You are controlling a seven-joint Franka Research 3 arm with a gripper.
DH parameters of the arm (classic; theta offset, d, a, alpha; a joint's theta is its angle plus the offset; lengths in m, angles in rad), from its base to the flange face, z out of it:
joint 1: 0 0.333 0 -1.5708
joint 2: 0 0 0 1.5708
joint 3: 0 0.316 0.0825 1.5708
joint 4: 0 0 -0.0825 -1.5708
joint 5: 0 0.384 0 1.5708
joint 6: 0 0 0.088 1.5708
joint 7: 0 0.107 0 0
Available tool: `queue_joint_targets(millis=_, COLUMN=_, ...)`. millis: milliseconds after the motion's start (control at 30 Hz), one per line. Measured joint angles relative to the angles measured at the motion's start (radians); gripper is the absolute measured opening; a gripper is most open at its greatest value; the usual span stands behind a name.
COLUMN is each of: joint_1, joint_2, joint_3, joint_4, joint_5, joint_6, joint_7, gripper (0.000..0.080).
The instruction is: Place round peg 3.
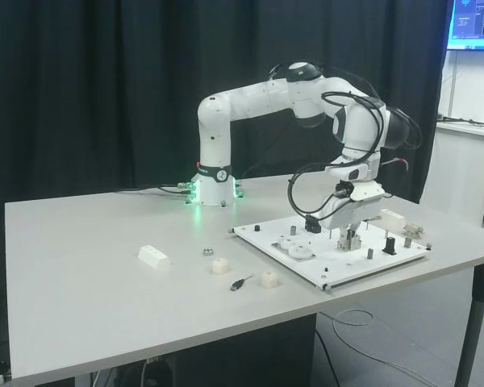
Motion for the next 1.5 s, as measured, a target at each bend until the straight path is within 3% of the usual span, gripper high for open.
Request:
queue_joint_targets(millis=933, joint_1=0.002, joint_2=-0.003, joint_3=-0.005, joint_4=0.000, joint_5=0.000, joint_6=-0.001, joint_7=0.005, gripper=0.0112)
queue_joint_targets(millis=1100, joint_1=-0.008, joint_2=-0.003, joint_3=-0.006, joint_4=-0.005, joint_5=-0.016, joint_6=0.004, joint_7=0.001, gripper=0.0112)
queue_joint_targets(millis=1500, joint_1=-0.044, joint_2=0.004, joint_3=-0.007, joint_4=-0.054, joint_5=-0.032, joint_6=0.040, joint_7=-0.138, gripper=0.0112)
